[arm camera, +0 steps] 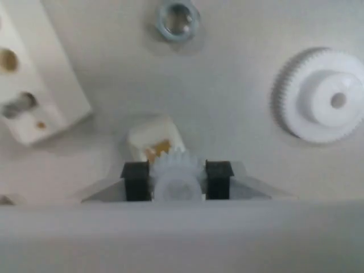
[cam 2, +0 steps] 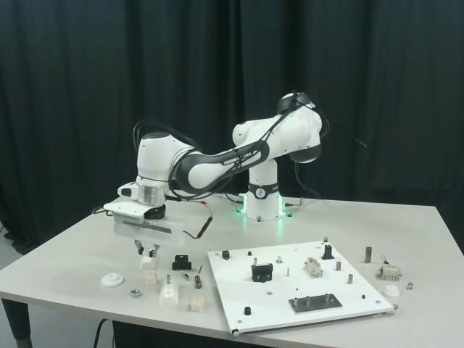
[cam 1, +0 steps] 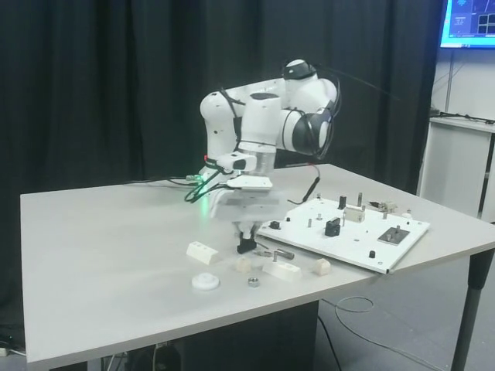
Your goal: Place small gear.
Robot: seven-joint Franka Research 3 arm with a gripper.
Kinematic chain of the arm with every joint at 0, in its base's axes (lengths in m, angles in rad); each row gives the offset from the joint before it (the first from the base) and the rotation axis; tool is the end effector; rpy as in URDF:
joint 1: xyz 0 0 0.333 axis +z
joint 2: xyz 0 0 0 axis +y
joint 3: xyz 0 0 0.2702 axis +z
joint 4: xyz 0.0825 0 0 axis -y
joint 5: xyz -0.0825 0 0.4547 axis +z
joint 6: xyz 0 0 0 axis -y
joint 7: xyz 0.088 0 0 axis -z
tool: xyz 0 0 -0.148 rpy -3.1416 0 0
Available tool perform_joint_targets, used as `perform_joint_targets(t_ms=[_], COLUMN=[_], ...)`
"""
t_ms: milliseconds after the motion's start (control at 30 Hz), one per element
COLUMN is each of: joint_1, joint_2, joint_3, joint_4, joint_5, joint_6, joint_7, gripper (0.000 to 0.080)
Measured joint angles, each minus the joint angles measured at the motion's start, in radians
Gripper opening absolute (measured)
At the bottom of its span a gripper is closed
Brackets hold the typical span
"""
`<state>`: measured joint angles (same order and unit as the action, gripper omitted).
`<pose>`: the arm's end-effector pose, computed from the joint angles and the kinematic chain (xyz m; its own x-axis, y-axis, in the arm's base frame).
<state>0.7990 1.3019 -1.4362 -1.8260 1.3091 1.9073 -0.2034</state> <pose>0.6144 -0.2912 0.1913 0.7110 -0.6905 0.1333 -0.7011 -0.7106 0.0585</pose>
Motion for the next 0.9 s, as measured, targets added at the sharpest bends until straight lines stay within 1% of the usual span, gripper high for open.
perform_joint_targets(t_ms=[133,433,900], joint_1=[-0.014,-0.046,-0.103], joint_2=[0.001,0.003,0.005], joint_3=[0.01,0.029,0.078], joint_4=[-0.015,-0.044,-0.045], joint_5=[0.007,0.048,0.111], joint_6=[0.009,0.021,0.032], joint_7=[-0.039,-0.096,-0.122], gripper=[0.0205,0.0205,0.0205])
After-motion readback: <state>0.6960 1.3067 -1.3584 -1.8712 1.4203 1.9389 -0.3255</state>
